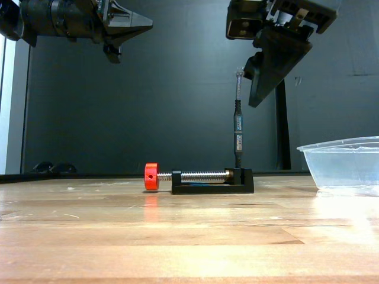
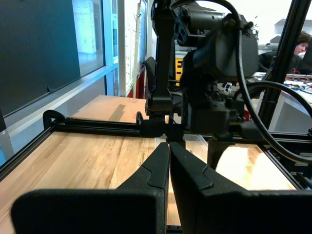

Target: Remove the USB-C connector from the USB-C receptacle and place in the container

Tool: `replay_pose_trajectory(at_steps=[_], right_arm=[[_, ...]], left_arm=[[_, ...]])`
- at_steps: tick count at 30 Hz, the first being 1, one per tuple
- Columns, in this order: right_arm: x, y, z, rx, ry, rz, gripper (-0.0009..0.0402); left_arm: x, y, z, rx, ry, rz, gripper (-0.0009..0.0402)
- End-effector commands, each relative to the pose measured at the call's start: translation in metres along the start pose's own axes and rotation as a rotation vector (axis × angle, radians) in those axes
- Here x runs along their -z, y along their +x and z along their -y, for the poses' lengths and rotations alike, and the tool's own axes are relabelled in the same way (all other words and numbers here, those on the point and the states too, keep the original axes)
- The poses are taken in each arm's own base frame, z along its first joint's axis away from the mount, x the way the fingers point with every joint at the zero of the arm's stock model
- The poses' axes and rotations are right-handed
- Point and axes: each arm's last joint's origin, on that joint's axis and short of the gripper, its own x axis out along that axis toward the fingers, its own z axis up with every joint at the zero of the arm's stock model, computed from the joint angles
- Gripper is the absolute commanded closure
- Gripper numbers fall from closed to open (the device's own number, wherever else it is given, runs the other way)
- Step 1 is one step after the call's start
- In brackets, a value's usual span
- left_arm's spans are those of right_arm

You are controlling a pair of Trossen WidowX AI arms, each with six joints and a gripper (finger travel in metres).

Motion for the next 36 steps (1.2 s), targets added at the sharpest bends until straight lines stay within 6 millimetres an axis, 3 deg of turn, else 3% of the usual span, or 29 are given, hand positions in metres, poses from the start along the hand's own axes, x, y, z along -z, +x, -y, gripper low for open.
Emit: replay_pose_trajectory(at_steps=[1,12,19,36], right_arm=[[-0.003,0.009,-0.001,0.019,-0.002,-0.008,0.0234],[-0.007,0.034,-0.004,0.043,-0.005,-0.006,0.0245],[-0.009,0.036,-0.005,0.037,-0.006,0.015,0.027],[-0.01,0.036,-0.008,0.038,-0.009,0.028,0.0396]], left_arm=[[0.0,0.0,0.0,0.0,0.0,0.001,0.0393],[0.0,0.0,0.0,0.0,0.0,0.0,0.0393],[0.0,0.0,0.0,0.0,0.0,0.001,0.0393],[0.0,0.0,0.0,0.0,0.0,0.001,0.0393]])
